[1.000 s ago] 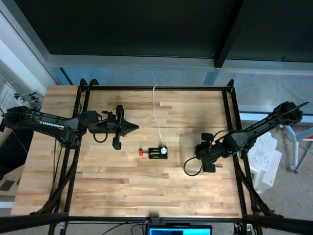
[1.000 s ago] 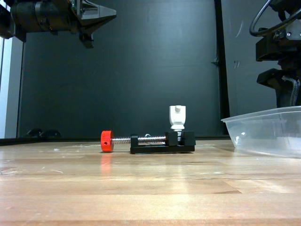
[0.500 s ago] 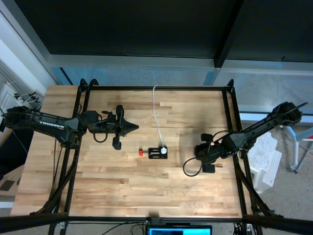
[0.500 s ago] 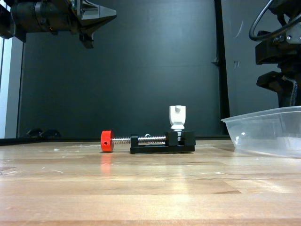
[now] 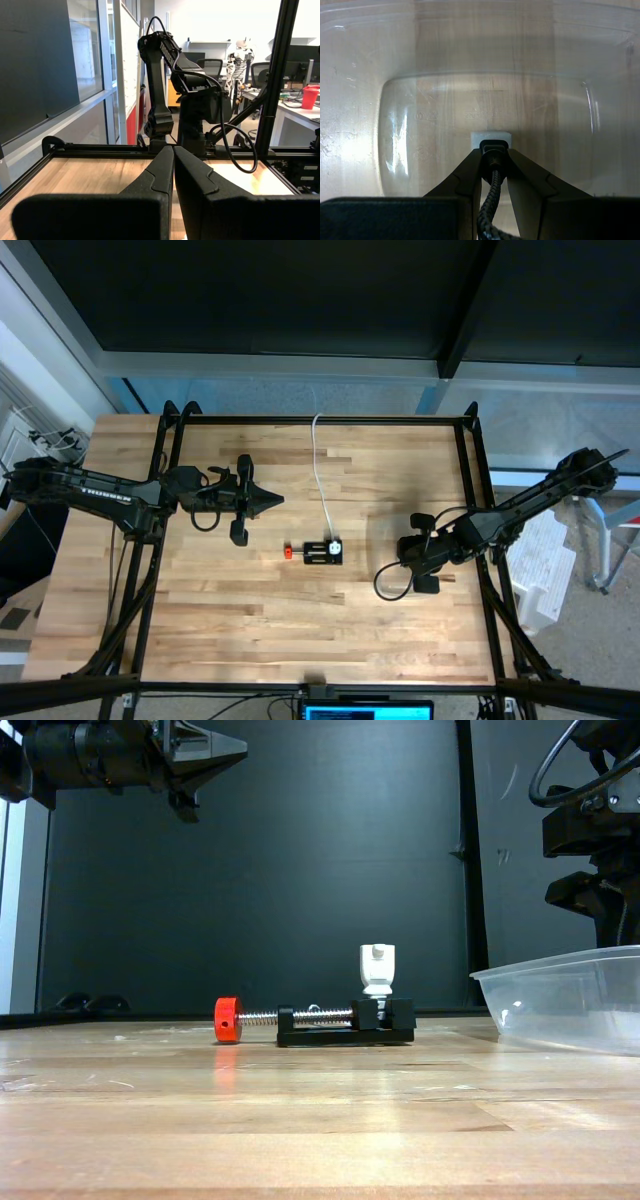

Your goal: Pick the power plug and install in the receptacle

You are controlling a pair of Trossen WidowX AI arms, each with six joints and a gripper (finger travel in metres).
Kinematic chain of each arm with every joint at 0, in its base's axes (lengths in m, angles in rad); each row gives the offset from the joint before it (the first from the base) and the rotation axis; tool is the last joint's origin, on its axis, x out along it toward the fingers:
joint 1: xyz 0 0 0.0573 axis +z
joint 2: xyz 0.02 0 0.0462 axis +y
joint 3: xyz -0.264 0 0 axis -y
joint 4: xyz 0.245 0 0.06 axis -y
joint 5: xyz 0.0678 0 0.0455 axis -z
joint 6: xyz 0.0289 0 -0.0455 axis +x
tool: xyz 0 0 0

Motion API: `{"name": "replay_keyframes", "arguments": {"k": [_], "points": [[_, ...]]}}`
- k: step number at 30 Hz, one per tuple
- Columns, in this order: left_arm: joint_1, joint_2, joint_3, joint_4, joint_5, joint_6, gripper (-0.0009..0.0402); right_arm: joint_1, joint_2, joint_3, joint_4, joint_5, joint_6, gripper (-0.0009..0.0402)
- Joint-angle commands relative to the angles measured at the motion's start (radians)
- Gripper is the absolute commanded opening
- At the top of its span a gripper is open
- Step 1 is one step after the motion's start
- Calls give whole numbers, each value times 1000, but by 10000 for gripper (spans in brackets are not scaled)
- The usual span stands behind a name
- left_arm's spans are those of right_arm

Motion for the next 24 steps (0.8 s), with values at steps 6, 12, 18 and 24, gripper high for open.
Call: {"name": "replay_keyframes", "arguments": {"k": [6,12,18,24], "points": [[0,0,0,0,0,0,0,0,0,5,-2,0,2,1],[0,0,0,0,0,0,0,0,-5,28,-26,0,1,0],[0,0,0,0,0,0,0,0,-31,56,-69,-13,8,0],[0,0,0,0,0,0,0,0,-56,148,-186,-15,8,0]]}}
